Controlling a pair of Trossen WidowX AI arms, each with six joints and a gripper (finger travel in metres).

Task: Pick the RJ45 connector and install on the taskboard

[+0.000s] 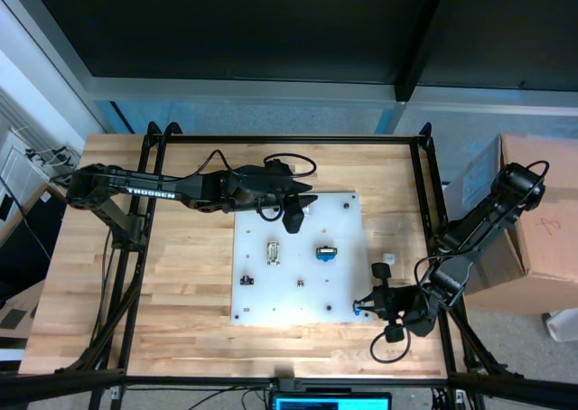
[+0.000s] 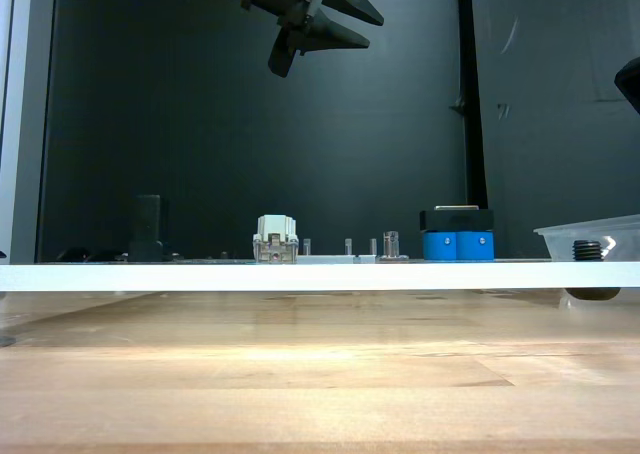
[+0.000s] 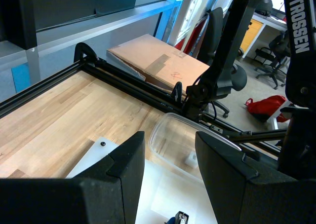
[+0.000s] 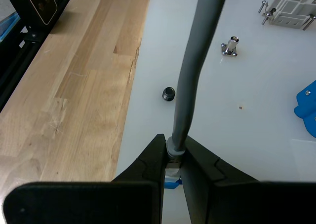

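My right gripper (image 4: 172,150) is shut on the RJ45 connector (image 4: 173,157). It holds the connector by its grey boot, and a blue tab shows below the fingers. The grey cable (image 4: 195,66) runs away across the white taskboard (image 4: 247,135). In the high view the right gripper (image 1: 363,303) sits at the board's near right corner, clear of the blue mount (image 1: 325,253). I cannot tell if the connector touches the board. My left gripper (image 1: 293,209) hangs open and empty high over the board's far edge. It also shows in the low view as the left gripper (image 2: 340,24).
A white-grey connector block (image 1: 273,252) and small metal posts (image 4: 230,45) stand on the board, with a black screw (image 4: 169,93) near its edge. A clear plastic tub (image 3: 187,145) sits right of the board. A cardboard box (image 1: 528,220) stands beyond the table's right edge.
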